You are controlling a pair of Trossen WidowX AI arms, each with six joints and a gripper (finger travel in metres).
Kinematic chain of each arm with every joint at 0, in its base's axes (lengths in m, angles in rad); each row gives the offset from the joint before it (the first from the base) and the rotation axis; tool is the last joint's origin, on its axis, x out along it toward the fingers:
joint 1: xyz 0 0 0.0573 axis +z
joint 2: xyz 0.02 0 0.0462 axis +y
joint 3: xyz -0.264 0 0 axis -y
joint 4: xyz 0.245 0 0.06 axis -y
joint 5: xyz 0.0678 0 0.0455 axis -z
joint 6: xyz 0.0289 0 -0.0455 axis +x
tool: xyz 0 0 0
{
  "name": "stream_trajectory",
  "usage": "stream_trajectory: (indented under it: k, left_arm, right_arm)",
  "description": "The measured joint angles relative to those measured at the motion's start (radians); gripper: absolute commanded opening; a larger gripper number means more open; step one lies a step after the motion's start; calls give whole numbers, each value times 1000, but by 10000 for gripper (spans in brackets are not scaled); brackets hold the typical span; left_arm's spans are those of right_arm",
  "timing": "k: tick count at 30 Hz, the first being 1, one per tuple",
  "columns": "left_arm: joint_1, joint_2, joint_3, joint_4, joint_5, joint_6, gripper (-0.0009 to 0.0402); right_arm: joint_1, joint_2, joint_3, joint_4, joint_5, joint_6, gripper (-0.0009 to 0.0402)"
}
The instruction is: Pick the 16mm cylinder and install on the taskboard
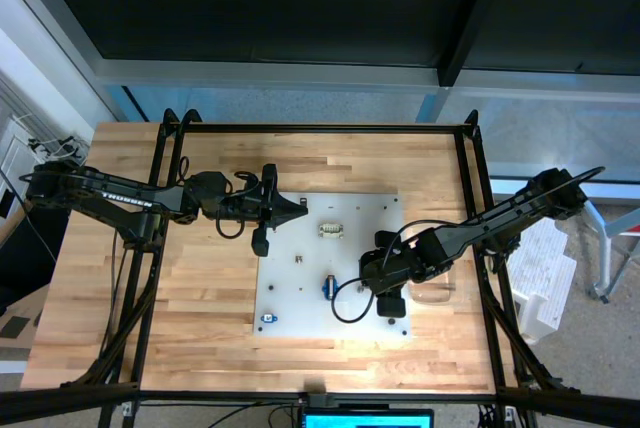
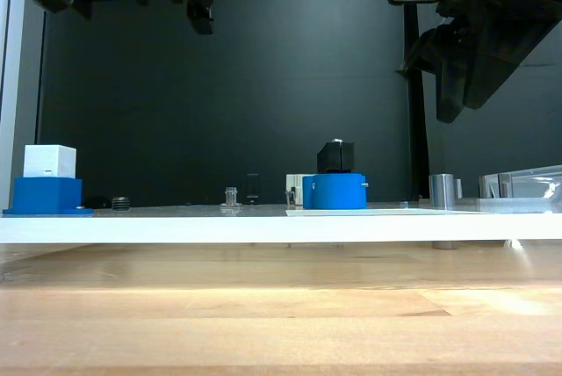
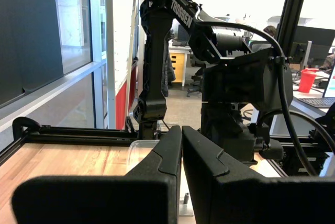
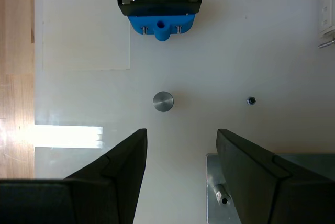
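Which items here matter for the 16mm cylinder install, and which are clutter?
Job: 16mm cylinder; taskboard; right gripper, jaws open, hovering over taskboard.
Idle: left gripper, jaws shut, over taskboard's far left corner; blue fitting; clear tray.

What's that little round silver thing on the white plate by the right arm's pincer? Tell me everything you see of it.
It is the 16mm cylinder, a short round peg of grey metal with a flat top. It stands upright on the taskboard, apart from the blue fitting, touched by nothing else. The right pincer hangs open above it, not gripping it; the left pincer, shut, hangs by the board's left edge.
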Motion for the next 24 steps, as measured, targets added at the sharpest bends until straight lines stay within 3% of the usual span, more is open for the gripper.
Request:
stream_trajectory:
  k: [7,14,24]
  left_arm:
    - [0,0,0,0,0,0,0]
    - [0,0,0,0,0,0,0]
    - [0,0,0,0,0,0,0]
  right_arm:
    - [-29,-48,-10,54,0,-69,102]
    - [-121,-194,-97,274,0,-155,-5]
    - [-245,-424,-234,577,-5,-280,-1]
